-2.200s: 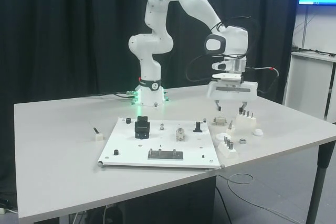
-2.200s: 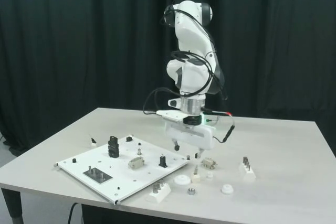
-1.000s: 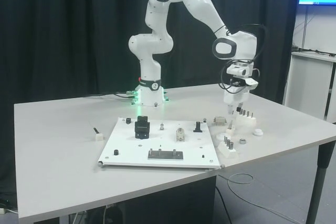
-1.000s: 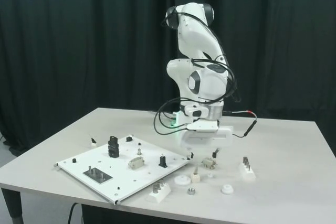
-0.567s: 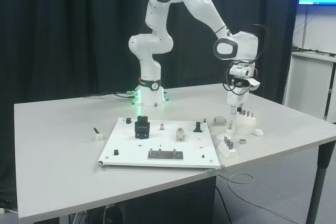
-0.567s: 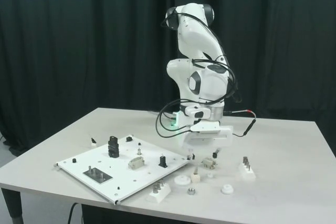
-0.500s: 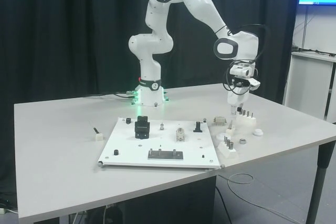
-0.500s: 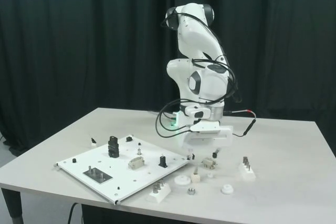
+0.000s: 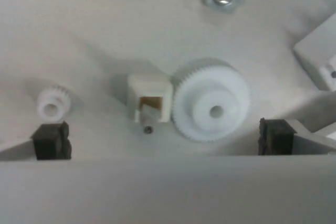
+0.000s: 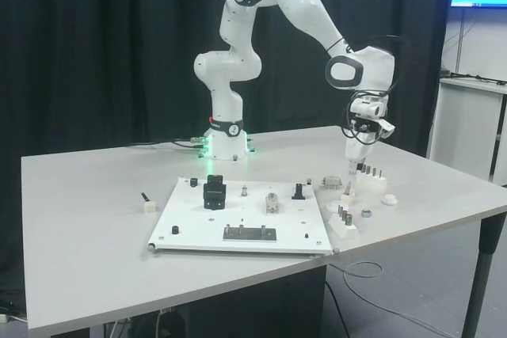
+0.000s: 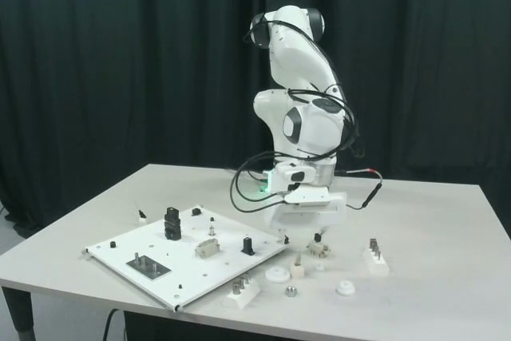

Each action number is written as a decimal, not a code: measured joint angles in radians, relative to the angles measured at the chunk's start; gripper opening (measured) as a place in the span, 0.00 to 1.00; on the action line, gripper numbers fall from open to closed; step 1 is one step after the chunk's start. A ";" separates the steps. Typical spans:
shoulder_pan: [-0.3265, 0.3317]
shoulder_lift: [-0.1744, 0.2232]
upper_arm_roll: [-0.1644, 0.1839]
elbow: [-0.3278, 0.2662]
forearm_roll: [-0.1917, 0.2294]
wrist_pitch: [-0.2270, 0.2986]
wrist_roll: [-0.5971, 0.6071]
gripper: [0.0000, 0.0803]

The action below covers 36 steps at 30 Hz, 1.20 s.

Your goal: Pick Ethernet.

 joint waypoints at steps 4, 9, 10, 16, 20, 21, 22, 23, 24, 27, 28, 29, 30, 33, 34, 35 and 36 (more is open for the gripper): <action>-0.008 0.021 0.000 0.025 -0.003 -0.019 -0.003 1.00; -0.015 0.050 -0.003 0.053 -0.003 -0.039 -0.007 1.00; -0.015 0.056 -0.004 0.059 -0.003 -0.045 -0.007 1.00; -0.015 0.086 -0.008 0.086 -0.002 -0.066 -0.007 1.00; -0.015 0.102 -0.009 0.097 0.000 -0.077 -0.007 1.00; -0.015 0.105 -0.009 0.099 0.000 -0.080 -0.007 1.00; -0.015 0.108 -0.010 0.101 0.000 -0.082 -0.007 1.00; -0.015 0.110 -0.010 0.102 0.001 -0.084 -0.007 1.00; -0.015 0.113 -0.011 0.103 0.001 -0.085 -0.007 1.00; -0.015 0.120 -0.013 0.105 0.001 -0.086 -0.006 1.00; -0.015 0.122 -0.014 0.105 0.001 -0.086 -0.006 1.00; -0.015 0.123 -0.015 0.105 0.001 -0.086 -0.005 1.00; -0.015 0.125 -0.016 0.105 0.002 -0.086 -0.004 1.00; -0.015 0.130 -0.017 0.105 0.003 -0.086 -0.002 1.00; -0.015 0.132 -0.017 0.105 0.003 -0.086 -0.001 1.00; -0.015 0.133 -0.017 0.105 0.004 -0.086 0.000 1.00; -0.015 0.135 -0.017 0.105 0.005 -0.086 0.000 1.00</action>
